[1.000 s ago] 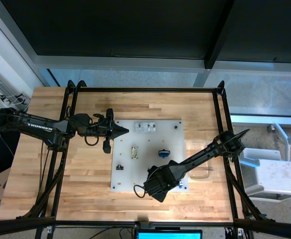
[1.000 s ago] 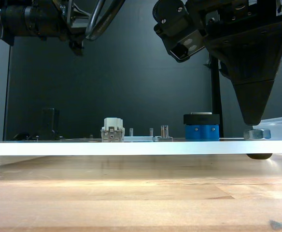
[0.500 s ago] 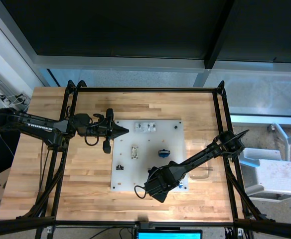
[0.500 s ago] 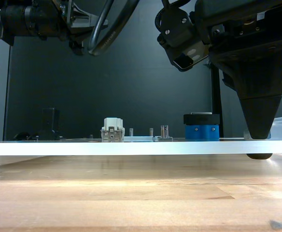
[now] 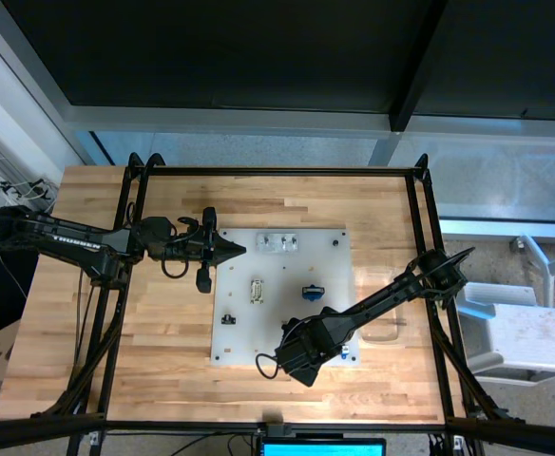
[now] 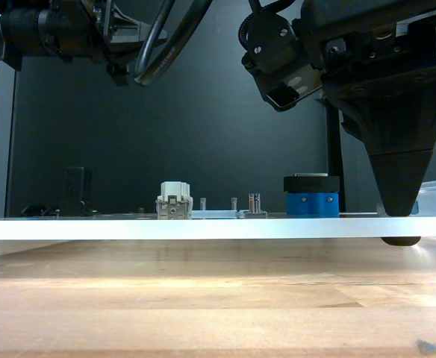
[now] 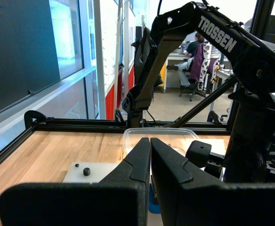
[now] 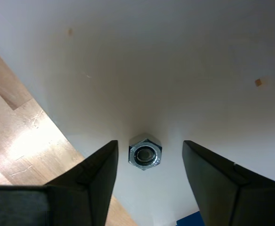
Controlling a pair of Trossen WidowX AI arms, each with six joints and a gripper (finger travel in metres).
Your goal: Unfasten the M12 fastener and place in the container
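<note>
high view: left gripper [image 5: 238, 249] over the far left edge of the white board [image 5: 235, 290]; right gripper [image 5: 327, 344] at its near right; container [image 5: 384, 331] beside the board.
low view: right gripper's tip at board level.
left wrist view: left fingers [image 7: 140, 157] together.
right wrist view: right fingers [image 8: 104, 162] apart, m12 nut [image 8: 145, 151] between them; whether on its stud, we cannot tell.

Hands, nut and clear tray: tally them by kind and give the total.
Hands: 2, left hand shut, raised over the white board's far left corner; right hand open, down around the nut.
Silver nut: 1, on the white board.
Clear tray: 1, right of the board.
Total: 4.
</note>
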